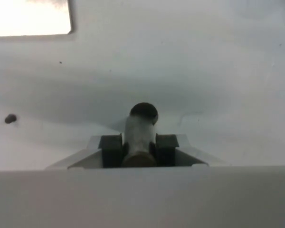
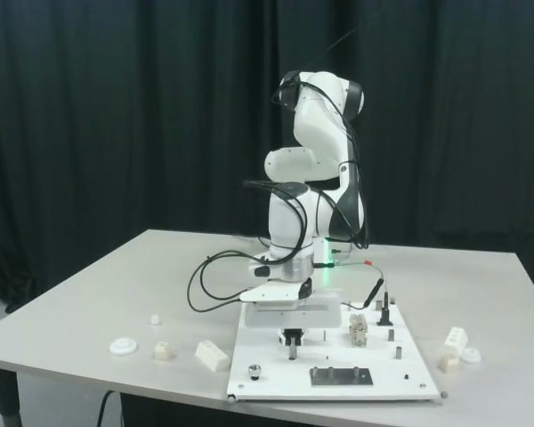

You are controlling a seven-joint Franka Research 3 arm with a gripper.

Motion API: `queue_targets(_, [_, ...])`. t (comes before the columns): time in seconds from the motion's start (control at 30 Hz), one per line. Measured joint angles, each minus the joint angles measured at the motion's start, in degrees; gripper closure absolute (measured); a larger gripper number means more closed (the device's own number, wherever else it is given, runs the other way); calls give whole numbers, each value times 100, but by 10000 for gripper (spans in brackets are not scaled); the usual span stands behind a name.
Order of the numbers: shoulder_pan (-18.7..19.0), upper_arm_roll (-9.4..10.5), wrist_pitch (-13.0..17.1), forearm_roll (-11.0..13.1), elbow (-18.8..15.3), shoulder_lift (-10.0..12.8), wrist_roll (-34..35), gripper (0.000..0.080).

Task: Insert round peg 4.

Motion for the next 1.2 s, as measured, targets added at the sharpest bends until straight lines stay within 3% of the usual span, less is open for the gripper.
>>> queue_targets(1.2, [-2, 25, 234, 0, 3, 103, -38, 657])
